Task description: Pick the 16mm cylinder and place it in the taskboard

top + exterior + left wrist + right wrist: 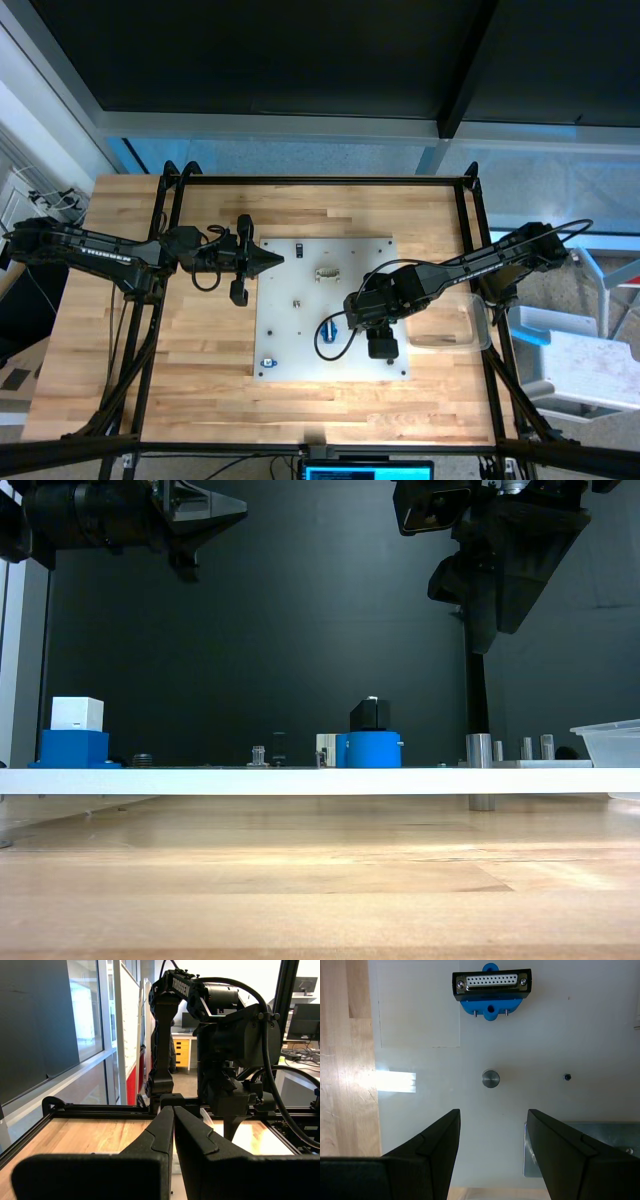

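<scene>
From above we see a pale wooden counter (110,390) inside a black frame (320,180), the white board (300,345) at its middle; the left hand (272,258) hovers at the board's left edge, the right hand (381,347) over its right part, beside a clear tub (447,335). At counter height, against a dark backdrop (320,630), the small grey cylinder (479,752) stands upright in the board below the right hand. The left wrist shows us that hand's fingers pressed together, holding nothing. The right wrist shows fingers spread wide, empty, above the cylinder seated in the board near a blue-mounted socket (491,982)
</scene>
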